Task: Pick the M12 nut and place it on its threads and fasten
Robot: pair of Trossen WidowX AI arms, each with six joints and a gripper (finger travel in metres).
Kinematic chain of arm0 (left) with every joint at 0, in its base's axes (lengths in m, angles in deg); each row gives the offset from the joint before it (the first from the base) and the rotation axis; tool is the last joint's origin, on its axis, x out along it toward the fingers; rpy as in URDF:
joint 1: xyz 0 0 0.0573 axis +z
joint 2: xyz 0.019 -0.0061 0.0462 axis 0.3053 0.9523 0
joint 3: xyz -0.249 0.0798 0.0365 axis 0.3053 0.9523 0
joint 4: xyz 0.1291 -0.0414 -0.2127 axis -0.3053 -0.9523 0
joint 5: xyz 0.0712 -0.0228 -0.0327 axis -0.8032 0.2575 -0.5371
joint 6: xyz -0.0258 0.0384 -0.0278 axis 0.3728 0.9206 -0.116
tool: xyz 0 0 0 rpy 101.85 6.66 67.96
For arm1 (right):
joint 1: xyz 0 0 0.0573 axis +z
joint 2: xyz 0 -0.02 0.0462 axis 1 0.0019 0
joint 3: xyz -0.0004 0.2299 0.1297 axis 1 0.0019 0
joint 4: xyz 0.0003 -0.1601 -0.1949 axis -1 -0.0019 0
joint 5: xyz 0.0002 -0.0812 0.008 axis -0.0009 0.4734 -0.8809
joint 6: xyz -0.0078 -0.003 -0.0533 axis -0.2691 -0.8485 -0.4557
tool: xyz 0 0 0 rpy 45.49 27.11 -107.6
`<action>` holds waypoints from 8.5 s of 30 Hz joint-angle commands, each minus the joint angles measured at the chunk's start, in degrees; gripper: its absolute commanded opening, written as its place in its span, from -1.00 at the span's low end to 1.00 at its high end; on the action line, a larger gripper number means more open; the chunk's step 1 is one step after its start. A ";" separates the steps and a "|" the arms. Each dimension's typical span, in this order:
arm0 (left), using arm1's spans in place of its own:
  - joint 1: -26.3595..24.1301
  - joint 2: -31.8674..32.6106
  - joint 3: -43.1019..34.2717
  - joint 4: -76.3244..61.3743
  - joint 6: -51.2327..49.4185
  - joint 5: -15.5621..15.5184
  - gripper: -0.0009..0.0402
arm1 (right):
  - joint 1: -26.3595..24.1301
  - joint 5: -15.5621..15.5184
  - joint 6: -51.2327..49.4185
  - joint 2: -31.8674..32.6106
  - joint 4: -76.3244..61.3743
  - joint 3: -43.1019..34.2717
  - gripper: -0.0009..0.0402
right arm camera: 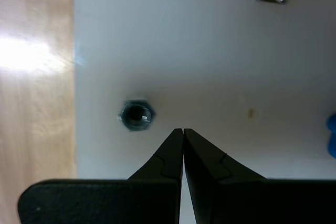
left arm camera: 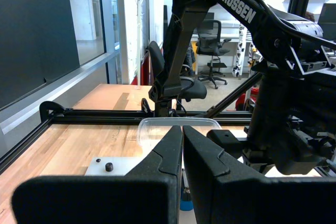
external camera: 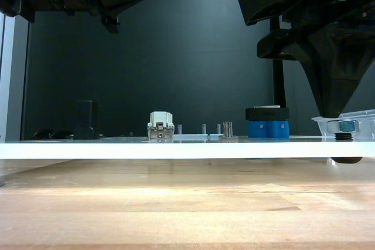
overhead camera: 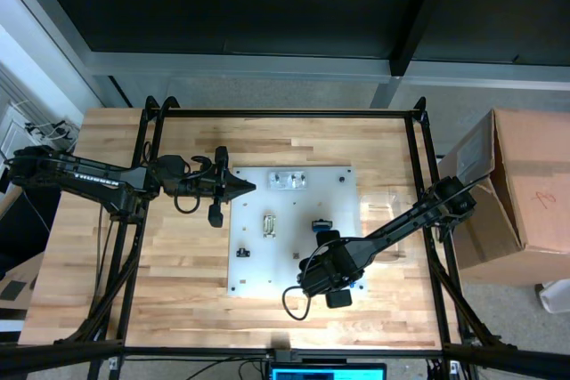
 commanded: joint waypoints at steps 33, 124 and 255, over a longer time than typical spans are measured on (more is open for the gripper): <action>0.00 0.02 0.00 -1.09 0.00 0.02 -0.96 | 0.11 -17.40 -1.53 0.02 4.85 2.95 -0.96; 0.09 0.02 0.02 -2.80 0.00 -0.66 -0.96 | 1.68 -16.52 3.85 0.63 4.92 0.79 -0.96; 0.09 0.02 0.00 -2.78 0.00 -0.66 -0.96 | -26.05 -3.45 -16.68 -59.08 82.64 57.48 -0.96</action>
